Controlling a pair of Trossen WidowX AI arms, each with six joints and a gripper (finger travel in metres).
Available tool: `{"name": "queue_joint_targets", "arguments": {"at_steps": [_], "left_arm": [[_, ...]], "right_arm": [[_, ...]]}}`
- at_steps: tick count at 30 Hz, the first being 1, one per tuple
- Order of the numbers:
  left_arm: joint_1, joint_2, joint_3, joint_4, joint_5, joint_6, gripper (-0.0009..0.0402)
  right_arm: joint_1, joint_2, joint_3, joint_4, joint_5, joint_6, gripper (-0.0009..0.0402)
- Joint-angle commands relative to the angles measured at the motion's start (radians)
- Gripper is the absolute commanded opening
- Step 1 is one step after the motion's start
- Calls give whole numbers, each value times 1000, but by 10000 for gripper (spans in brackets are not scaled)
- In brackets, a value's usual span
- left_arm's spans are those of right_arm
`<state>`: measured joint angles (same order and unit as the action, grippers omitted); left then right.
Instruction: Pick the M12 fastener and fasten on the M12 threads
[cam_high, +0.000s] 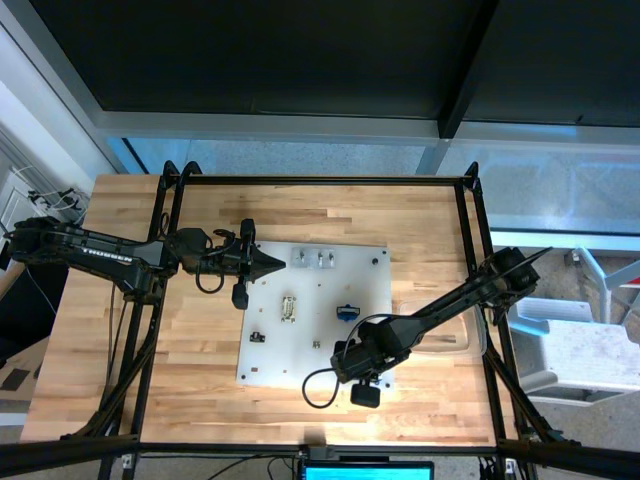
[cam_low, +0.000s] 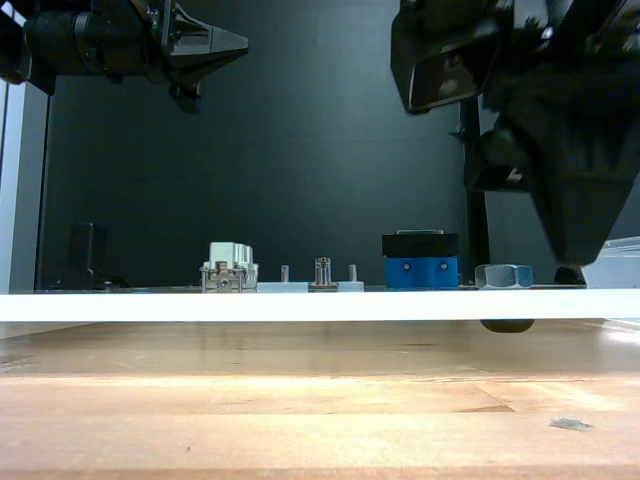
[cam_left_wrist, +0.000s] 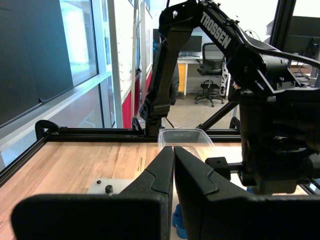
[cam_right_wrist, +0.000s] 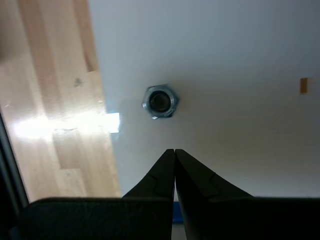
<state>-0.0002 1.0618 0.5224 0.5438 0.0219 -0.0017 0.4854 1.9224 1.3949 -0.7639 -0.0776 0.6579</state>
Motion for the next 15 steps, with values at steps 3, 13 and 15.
{"name": "queue_joint_targets", "arguments": {"at_steps": [3,13,15], "left_arm": [[0,0,0,0,0,0,0],[0,0,0,0,0,0,0],[0,0,0,0,0,0,0]], "right_arm": [[6,-38,2,-8,41,10,0],[8,-69,1,-10,59,18,0],[8,-69,2,-10,59,18,0]]}}
